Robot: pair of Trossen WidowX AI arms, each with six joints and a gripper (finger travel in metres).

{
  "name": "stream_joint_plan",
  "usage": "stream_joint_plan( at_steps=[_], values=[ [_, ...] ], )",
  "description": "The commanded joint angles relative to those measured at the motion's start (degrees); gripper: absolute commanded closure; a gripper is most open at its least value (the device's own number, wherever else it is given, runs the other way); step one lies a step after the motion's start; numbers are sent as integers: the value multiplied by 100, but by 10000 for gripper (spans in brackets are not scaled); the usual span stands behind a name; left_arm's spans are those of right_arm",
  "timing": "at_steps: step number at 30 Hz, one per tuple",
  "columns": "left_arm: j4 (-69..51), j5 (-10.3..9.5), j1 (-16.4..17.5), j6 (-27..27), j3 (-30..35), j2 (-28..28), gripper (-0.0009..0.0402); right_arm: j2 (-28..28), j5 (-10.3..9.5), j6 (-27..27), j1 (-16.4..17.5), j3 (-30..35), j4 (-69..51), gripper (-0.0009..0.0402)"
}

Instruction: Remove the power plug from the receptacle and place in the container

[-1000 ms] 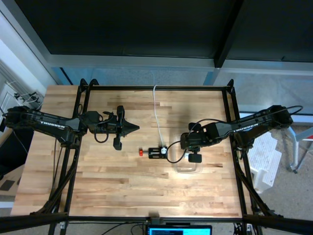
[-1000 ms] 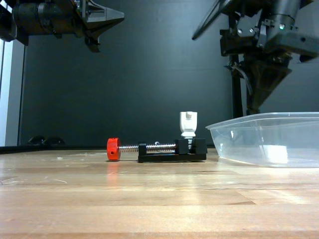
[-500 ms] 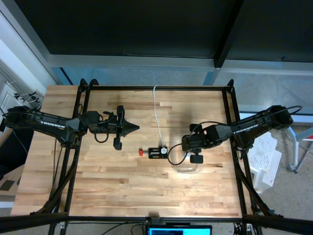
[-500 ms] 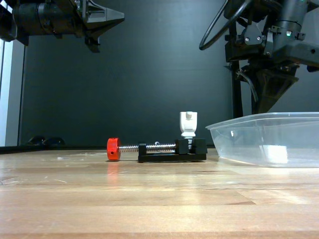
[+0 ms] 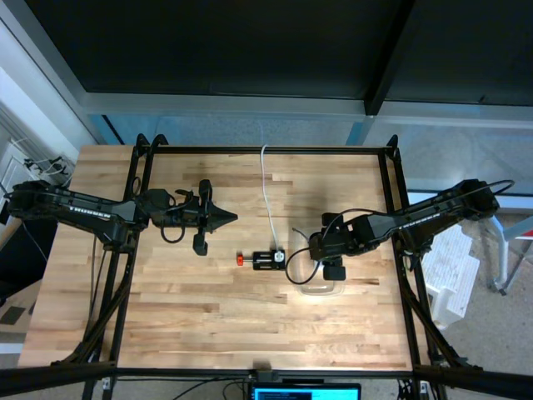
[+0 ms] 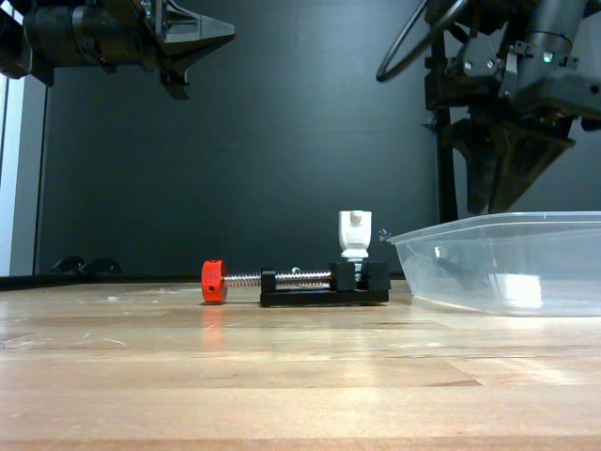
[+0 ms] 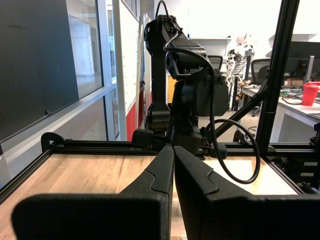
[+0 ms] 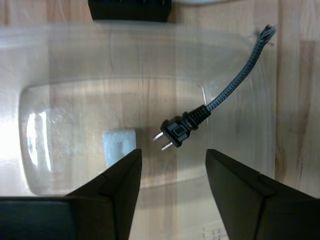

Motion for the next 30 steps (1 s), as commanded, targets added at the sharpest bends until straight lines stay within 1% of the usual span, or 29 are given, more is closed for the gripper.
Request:
stream_joint_plan(
  at_steps=[1,6,11,15,20,21,24,25,27,29,30],
  values=[
    [2,2,0,2,0,0,393,4,-4,-2,7,109,-103,184],
    [2,2,0,2,0,0,393,4,-22,-4,13,166,-157,171],
    [2,2,0,2,0,0,393,-68,-44,-2,9,166,-146,185],
    [2,2,0,2,0,0,393,-527,-52,-153,-46,166,57,227],
    [2,2,2,2,0,0,393,-1259,-68,-181,-192,166,245,308],
    [2,2,0,2,0,0,393,-1394,-87,-199,-208,166,291,327],
    [2,2,2,2,0,0,393,-1744,-240,-348,-243,162,498,386],
    [2,2,0,2,0,0,393,-1823,-275,-435,-249,162,577,399],
    [2,2,2,2,0,0,393,-1941,-308,-588,-289,160,763,384],
    [2,2,0,2,0,0,393,-2031,-328,-654,-345,160,953,382],
    [2,2,0,2,0,0,393,-2074,-380,-708,-389,160,1049,383]
  ],
)
